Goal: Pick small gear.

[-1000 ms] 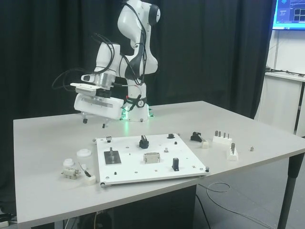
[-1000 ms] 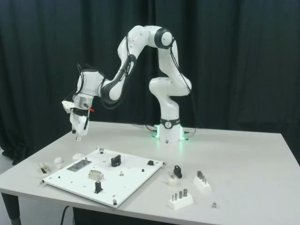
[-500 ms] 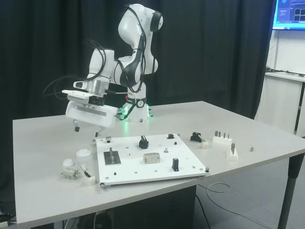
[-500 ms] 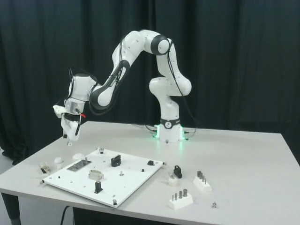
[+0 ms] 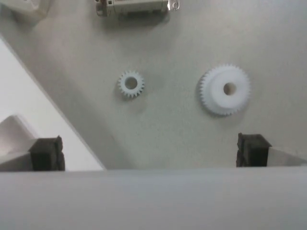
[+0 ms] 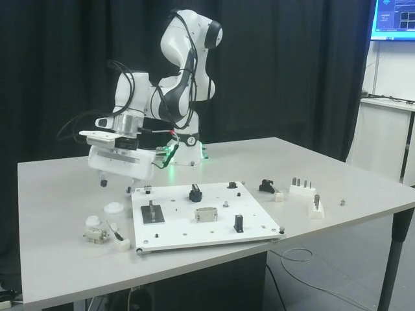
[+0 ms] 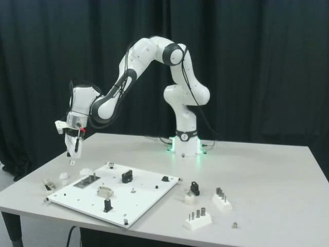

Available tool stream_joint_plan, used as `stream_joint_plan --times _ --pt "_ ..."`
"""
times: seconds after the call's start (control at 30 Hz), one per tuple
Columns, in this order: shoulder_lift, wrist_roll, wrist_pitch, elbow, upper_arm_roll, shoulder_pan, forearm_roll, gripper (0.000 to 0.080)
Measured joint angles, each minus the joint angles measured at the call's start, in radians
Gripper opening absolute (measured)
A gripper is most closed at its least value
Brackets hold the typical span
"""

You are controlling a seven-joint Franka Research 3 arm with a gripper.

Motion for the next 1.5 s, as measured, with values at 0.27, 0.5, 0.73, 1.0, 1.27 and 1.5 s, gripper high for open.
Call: stream_joint_plan --times 0.27,0.5,0.73,1.0,1.27,1.5 --pt "0.031 0.0 -0.034 0.046 0.015 -0.024 0.053 0.08" --pt "0.073 0.004 -0.089 0.107 0.016 -0.043 0.12 0.08" --pt "0.128 0.018 -0.148 0.185 0.016 -0.064 0.163 0.08" --pt "0.195 0.073 -0.224 0.273 0.016 -0.085 0.171 0.08" --pt "0.242 0.129 -0.301 0.331 0.016 -0.1 0.171 0.08" --pt "0.264 0.166 -0.327 0.35 0.016 -0.106 0.171 0.08"
